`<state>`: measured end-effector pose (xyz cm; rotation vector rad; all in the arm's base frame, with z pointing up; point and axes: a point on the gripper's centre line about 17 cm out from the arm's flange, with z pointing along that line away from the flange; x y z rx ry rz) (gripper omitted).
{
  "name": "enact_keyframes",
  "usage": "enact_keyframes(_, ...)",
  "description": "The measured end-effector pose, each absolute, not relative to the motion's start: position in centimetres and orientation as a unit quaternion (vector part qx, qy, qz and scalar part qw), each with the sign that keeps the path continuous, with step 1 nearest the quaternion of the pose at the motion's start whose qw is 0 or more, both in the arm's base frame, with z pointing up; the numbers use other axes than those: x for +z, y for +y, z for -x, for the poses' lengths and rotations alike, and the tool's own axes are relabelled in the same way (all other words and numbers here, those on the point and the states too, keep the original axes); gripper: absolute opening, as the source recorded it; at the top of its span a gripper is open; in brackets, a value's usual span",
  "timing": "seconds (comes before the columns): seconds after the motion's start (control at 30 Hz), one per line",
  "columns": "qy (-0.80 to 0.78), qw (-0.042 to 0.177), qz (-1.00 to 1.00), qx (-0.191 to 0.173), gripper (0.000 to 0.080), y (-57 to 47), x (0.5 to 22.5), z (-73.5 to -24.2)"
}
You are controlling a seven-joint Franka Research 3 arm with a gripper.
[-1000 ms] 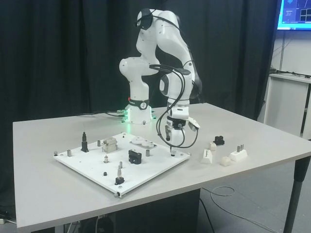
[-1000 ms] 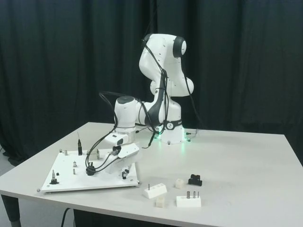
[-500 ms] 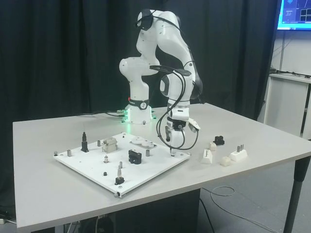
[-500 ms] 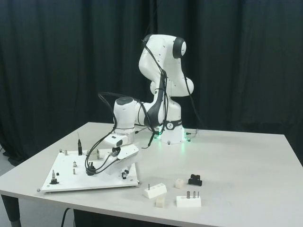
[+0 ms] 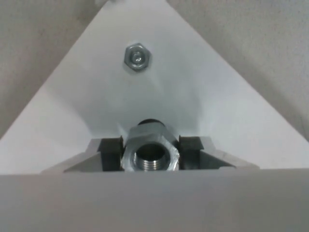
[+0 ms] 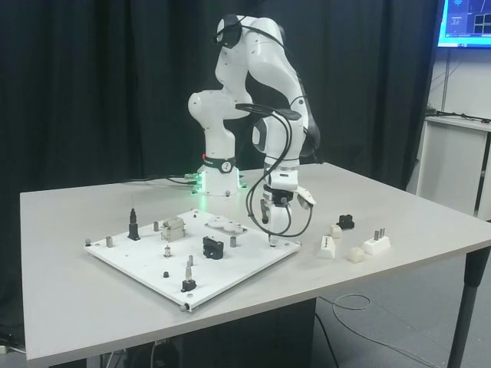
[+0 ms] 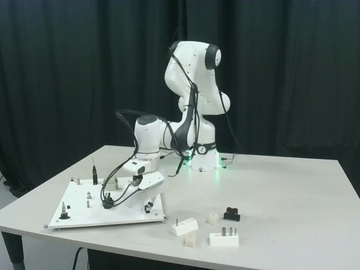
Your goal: Insert bolt 4.
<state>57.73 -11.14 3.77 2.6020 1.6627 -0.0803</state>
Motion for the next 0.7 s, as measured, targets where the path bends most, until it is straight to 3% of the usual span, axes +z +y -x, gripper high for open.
enact_keyframes(0.7,0.495,0.005,-0.869,-0.005,0.0243,-11.11,3.72,-57.70)
